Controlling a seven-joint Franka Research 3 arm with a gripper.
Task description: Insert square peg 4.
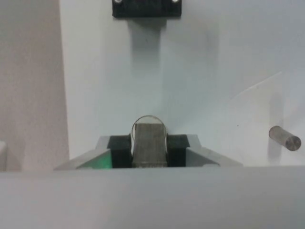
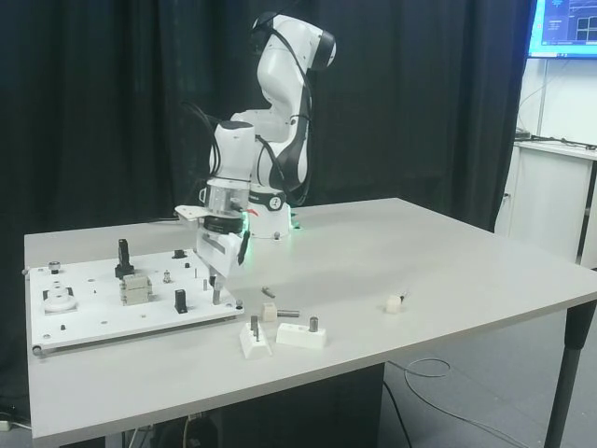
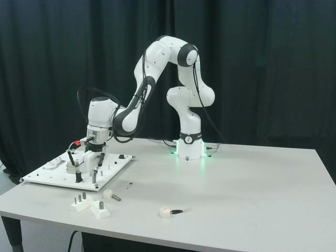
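Note:
My gripper (image 1: 148, 155) is shut on a grey square peg (image 1: 149, 142), which hangs upright between the black pads (image 1: 119, 151). Its lower end stands at a round ringed hole in the white board (image 1: 200, 71). In the first room view the gripper (image 2: 216, 278) is tilted over the board's (image 2: 93, 322) near right corner, and the peg (image 2: 215, 292) reaches down to the board surface. From the second room view, the gripper (image 3: 95, 164) holds the peg (image 3: 94, 176) near the front edge of the board (image 3: 47, 177); I cannot tell whether the tip is in a hole.
On the board stand a black fixture (image 1: 147, 8), a short grey round pin (image 1: 285, 137), black posts (image 2: 122, 254), a grey block (image 2: 136, 289) and white discs (image 2: 60, 301). On the table near the board lie white peg holders (image 2: 300, 334) (image 2: 255, 339) and a small white piece (image 2: 393, 302).

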